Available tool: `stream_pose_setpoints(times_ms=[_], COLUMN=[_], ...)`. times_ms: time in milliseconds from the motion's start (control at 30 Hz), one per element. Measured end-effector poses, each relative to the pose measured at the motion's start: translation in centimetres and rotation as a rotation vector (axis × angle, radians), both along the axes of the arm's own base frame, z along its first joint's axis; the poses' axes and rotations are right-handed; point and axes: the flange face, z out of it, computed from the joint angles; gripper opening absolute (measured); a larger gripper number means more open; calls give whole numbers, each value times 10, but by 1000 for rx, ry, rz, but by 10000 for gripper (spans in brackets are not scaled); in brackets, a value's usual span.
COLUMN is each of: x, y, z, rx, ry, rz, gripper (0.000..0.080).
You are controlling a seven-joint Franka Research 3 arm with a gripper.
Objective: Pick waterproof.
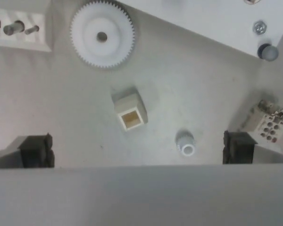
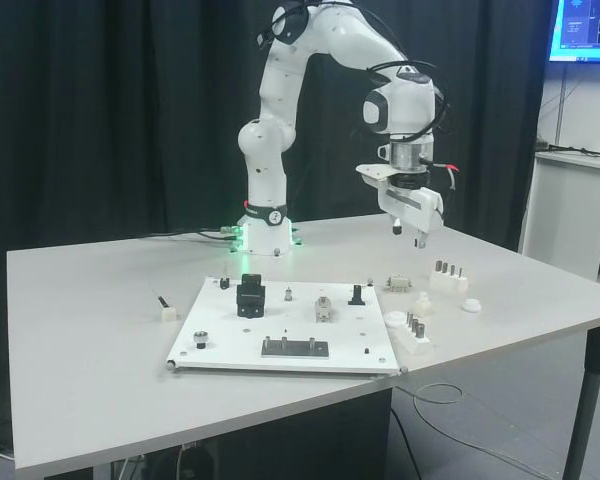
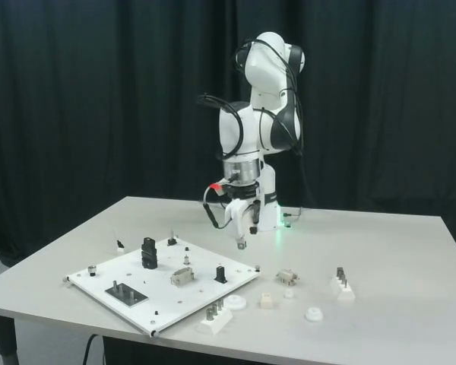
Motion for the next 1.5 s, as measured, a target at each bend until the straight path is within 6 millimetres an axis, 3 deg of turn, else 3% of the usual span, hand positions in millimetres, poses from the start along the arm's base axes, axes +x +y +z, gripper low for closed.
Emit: stream_pose_setpoints(times_ms=[933, 1500], x=[-10, -17], y=[9, 27], z=[-5, -5], rx=[-39, -22], ry=[6, 33], rz=[9, -15], gripper=[800, 800])
